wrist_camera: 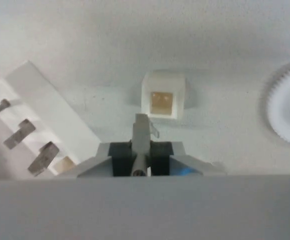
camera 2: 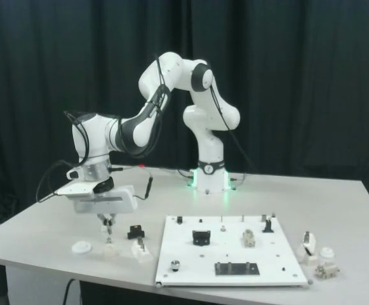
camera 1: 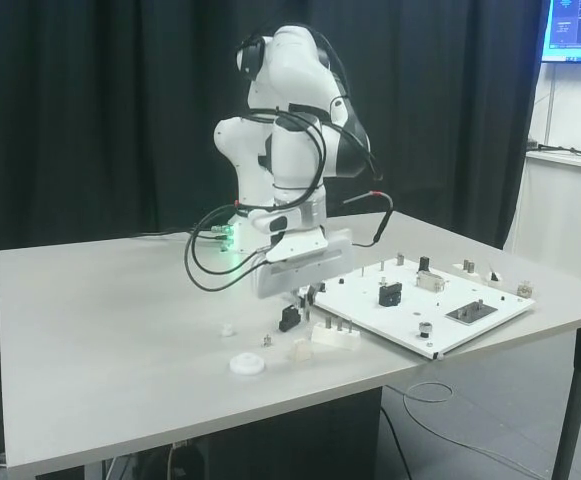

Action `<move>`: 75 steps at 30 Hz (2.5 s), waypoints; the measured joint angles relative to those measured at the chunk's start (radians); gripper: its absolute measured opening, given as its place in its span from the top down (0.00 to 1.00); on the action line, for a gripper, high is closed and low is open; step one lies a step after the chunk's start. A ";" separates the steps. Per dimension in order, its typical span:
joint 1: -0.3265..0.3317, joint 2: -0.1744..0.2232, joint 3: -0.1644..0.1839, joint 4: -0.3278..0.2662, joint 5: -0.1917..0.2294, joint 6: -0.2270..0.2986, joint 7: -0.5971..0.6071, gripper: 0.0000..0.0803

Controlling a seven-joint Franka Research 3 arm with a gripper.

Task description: Insert Ethernet.

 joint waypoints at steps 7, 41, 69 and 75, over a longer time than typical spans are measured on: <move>0.021 -0.013 -0.021 0.000 -0.001 -0.011 0.000 0.91; 0.051 -0.015 -0.053 -0.001 -0.007 -0.012 -0.002 0.91; 0.169 -0.099 -0.083 -0.117 -0.025 -0.128 -0.024 0.91; 0.203 -0.130 -0.094 -0.171 -0.026 -0.127 -0.005 0.91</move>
